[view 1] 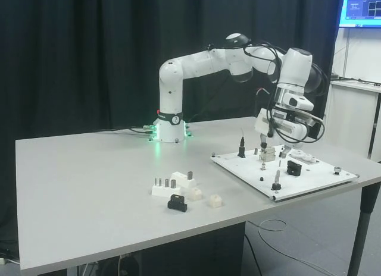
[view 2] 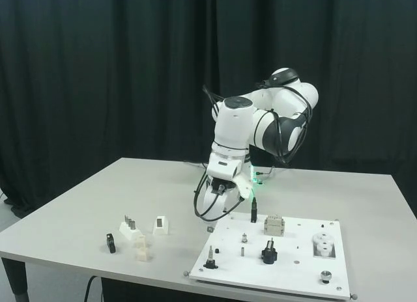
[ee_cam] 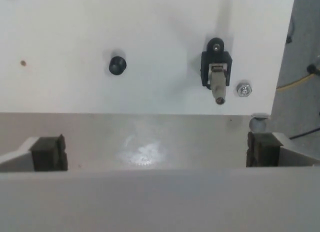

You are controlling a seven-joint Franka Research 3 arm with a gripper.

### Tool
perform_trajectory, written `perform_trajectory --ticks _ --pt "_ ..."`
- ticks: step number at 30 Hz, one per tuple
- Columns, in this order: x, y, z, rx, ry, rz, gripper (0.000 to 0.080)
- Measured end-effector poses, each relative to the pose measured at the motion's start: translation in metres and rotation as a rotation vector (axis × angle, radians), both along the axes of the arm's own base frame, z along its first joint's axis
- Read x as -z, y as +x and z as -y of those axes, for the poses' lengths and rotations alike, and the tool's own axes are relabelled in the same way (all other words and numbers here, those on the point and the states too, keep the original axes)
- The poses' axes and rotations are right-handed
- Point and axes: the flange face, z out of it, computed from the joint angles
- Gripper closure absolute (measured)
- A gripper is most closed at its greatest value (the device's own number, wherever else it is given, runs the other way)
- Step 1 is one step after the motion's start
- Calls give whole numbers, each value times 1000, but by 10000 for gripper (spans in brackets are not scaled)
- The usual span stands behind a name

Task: Pick square peg 4.

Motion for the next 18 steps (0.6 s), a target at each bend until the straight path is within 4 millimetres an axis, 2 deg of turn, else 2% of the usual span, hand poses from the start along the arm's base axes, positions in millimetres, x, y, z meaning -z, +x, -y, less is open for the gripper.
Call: perform_trajectory --ticks 18 --pt "-1 -4 8 164 -9 21 3"
